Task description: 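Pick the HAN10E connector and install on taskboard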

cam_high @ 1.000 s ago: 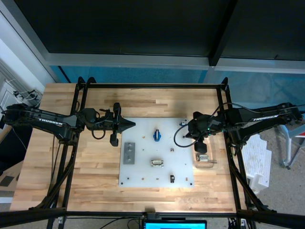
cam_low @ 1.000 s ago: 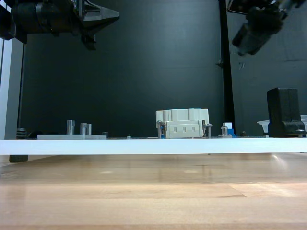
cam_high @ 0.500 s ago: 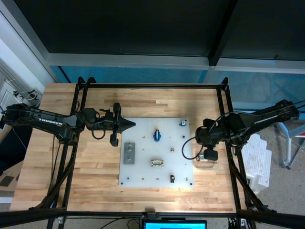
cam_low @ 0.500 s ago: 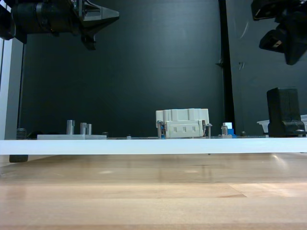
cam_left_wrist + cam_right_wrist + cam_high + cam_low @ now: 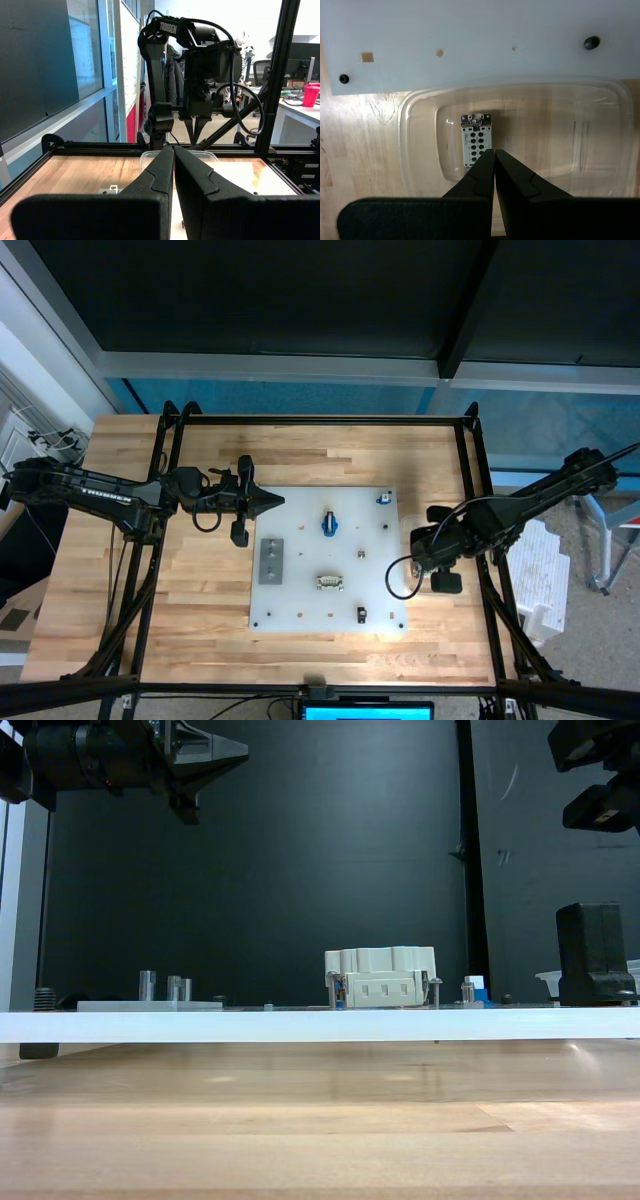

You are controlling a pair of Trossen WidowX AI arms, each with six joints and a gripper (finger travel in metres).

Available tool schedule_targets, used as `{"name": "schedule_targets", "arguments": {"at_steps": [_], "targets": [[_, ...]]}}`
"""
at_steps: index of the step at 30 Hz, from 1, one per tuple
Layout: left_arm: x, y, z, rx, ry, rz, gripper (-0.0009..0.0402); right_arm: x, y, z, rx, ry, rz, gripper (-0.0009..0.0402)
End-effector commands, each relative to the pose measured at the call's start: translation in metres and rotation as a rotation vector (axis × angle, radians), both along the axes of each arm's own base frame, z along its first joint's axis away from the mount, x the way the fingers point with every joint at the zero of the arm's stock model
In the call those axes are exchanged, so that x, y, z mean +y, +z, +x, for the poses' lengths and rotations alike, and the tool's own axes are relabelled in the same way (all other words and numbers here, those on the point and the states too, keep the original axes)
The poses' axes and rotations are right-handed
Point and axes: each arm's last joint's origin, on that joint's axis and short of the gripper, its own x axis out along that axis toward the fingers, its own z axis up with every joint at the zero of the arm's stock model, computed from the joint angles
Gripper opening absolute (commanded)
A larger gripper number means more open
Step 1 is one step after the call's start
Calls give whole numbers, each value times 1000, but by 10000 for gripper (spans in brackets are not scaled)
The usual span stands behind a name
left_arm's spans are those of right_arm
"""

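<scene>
Small beige rectangular HAN10E connector (image 5: pixel 474 142) in clear plastic tray (image 5: pixel 403 150): likely light, rigid; grip long sides; right gripper (image 5: pixel 494 154) above it, closed; left gripper (image 5: pixel 173 150) closed over white taskboard (image 5: pixel 470 30) corner.

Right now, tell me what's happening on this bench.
The right hand hangs above the clear plastic tray beside the taskboard, shut, with its tips over the HAN10E connector lying flat in the tray. It grips nothing, so the pick has not been made yet. The left hand, also shut and empty, is parked high over the taskboard's far-left corner.
</scene>
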Motion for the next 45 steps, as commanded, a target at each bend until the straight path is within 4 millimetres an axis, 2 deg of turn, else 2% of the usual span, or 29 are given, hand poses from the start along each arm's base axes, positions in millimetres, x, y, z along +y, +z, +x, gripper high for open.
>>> {"name": "schedule_targets", "arguments": {"at_steps": [1,7,11,15,25,29,33,45], "targets": [[0,0,0,-1,0,0,1,2,-4,2,18,4,-9,0],[0,0,0,-1,0,0,1,5,-11,6,7,18,-13,6],[0,0,0,-1,0,0,1,6,-18,3,23,23,-21,32],[0,0,0,-1,0,0,1,10,-24,0,29,43,-24,79],[0,0,0,-1,0,0,1,12,-32,-6,32,65,-27,232],[0,0,0,-1,0,0,1,12,-39,-8,31,70,-26,270],[0,0,0,-1,0,0,1,12,-44,-9,35,73,-29,287],[0,0,0,-1,0,0,1,13,-63,-8,23,72,-44,287]]}}
